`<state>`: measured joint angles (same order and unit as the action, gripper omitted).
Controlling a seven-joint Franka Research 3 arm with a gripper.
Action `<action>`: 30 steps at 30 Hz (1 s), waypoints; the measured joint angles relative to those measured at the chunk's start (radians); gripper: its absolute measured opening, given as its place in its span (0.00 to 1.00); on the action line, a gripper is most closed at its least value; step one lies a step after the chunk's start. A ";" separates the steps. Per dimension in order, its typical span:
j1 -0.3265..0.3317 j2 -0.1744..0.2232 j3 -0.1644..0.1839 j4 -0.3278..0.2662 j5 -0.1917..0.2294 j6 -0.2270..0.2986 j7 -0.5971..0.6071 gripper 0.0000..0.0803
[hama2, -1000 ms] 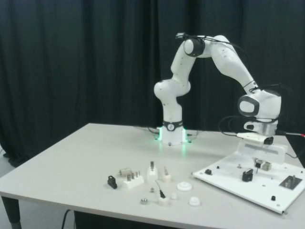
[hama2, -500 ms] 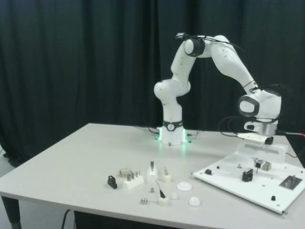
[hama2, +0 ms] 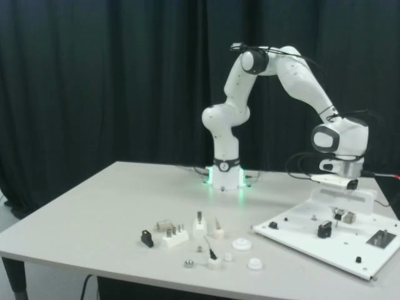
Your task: Insert square peg 1.
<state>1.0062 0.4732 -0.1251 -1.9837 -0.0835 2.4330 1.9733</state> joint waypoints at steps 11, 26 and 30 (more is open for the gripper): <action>0.000 0.000 -0.007 0.000 0.025 0.000 0.044 0.04; 0.000 0.000 -0.016 0.000 0.047 -0.002 0.101 0.04; 0.000 0.000 -0.017 0.000 0.051 -0.003 0.113 0.04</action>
<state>1.0062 0.4731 -0.1419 -1.9836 -0.0330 2.4300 2.0860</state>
